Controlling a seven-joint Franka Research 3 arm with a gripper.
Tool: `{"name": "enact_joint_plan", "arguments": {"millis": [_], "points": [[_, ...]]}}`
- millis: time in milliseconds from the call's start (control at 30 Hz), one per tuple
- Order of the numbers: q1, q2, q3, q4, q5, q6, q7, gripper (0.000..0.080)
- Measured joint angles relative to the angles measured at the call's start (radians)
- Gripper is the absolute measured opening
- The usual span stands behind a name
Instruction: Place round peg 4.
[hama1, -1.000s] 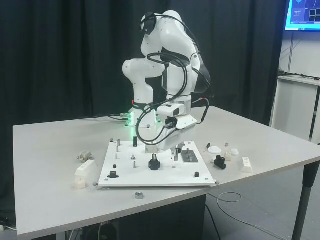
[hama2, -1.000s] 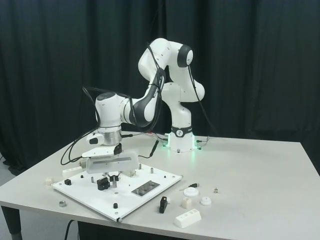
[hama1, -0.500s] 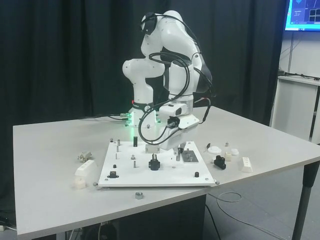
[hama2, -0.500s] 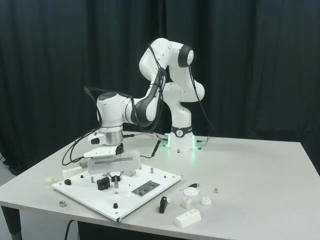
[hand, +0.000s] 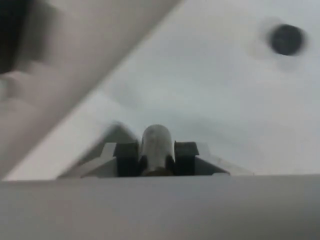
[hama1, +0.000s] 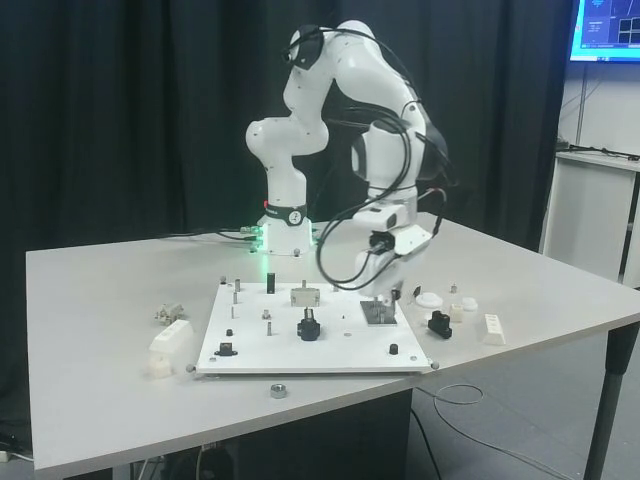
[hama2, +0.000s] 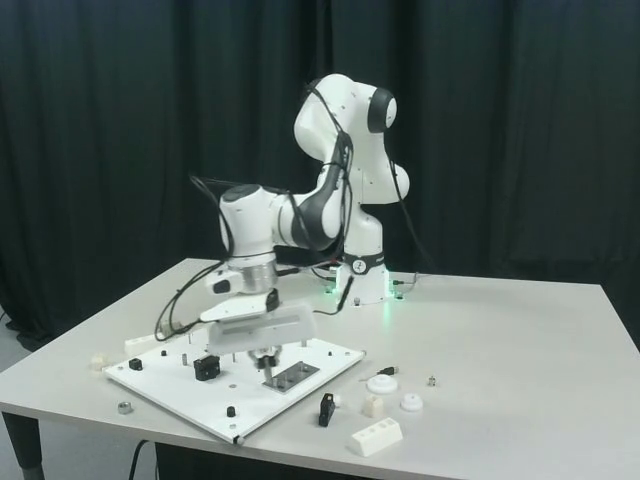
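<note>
Black curtains are backing the grey table (hama1: 100, 300), where the white board (hama1: 300, 345) is lying. I am clamping the round peg (hand: 156, 150) upright between my fingers (hand: 126, 159), gripper (hama1: 385, 296) hanging just above the board's grey plate (hama1: 378, 314), so the peg is pointing down toward a hole

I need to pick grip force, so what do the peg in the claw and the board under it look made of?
The peg looks like dull grey metal, judging by its faint sheen. The board looks like matte white plastic or painted panel; that's uncertain.
</note>
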Motion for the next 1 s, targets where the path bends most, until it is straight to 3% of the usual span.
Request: {"name": "enact_joint_plan", "arguments": {"millis": [300, 700, 1000], "points": [[0.082, -0.027, 0.000, -0.020, 0.000, -0.040, 0.091, 0.0150], [0.204, -0.064, 0.000, -0.052, 0.000, -0.042, 0.217, 0.0150], [0.305, -0.065, 0.003, -0.053, 0.012, -0.026, 0.304, 0.0150]]}}
